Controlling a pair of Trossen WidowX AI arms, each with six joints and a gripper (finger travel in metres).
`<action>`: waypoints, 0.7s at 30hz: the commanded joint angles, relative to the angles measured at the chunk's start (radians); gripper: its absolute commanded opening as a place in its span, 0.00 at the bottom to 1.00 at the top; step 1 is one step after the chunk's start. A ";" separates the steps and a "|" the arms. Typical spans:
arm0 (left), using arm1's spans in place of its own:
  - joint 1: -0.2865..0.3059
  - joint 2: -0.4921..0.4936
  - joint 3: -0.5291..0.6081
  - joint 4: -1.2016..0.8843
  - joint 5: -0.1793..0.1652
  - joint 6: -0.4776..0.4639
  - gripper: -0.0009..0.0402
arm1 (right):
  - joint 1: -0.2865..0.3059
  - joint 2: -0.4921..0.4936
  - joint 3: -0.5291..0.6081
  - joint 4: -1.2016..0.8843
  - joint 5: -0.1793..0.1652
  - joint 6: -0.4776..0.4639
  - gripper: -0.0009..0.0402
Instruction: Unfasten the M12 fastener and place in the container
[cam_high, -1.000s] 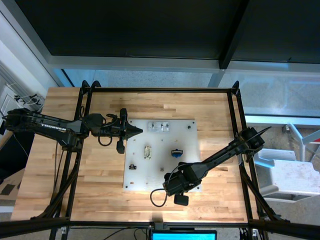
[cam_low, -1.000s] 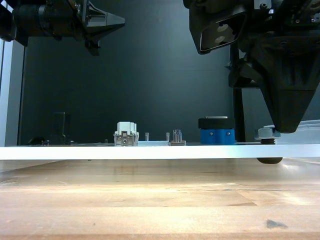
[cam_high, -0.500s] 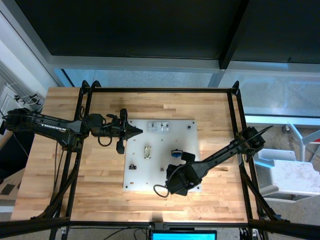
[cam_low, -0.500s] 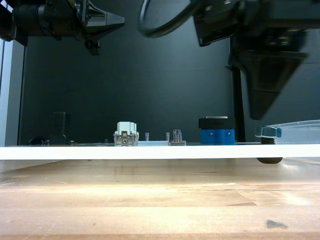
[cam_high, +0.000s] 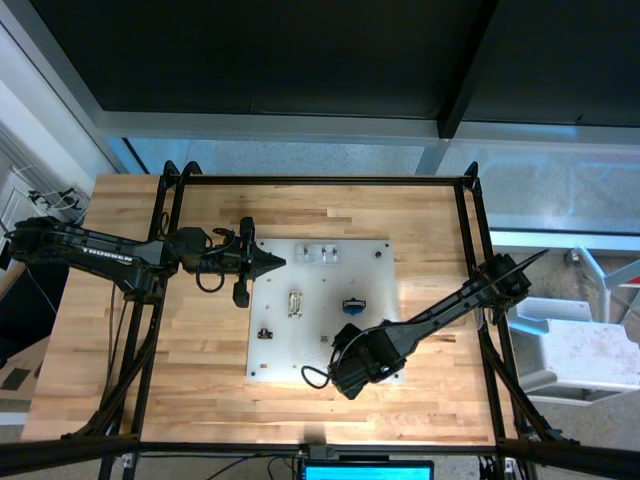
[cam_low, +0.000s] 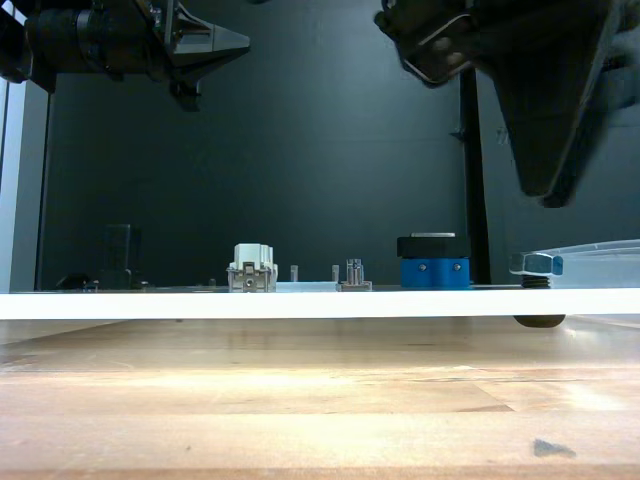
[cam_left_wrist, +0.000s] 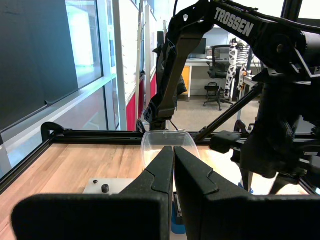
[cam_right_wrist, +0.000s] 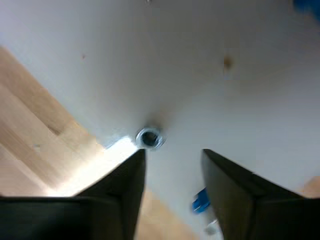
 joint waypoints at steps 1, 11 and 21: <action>0.000 0.000 0.000 0.000 0.000 0.000 0.02 | -0.001 0.006 0.000 0.032 -0.027 0.052 0.58; 0.000 0.000 0.000 0.000 0.000 0.000 0.02 | 0.000 0.042 -0.002 0.079 -0.021 0.195 0.74; 0.000 0.000 0.000 0.000 0.000 0.000 0.02 | -0.004 0.056 -0.013 0.108 -0.011 0.244 0.66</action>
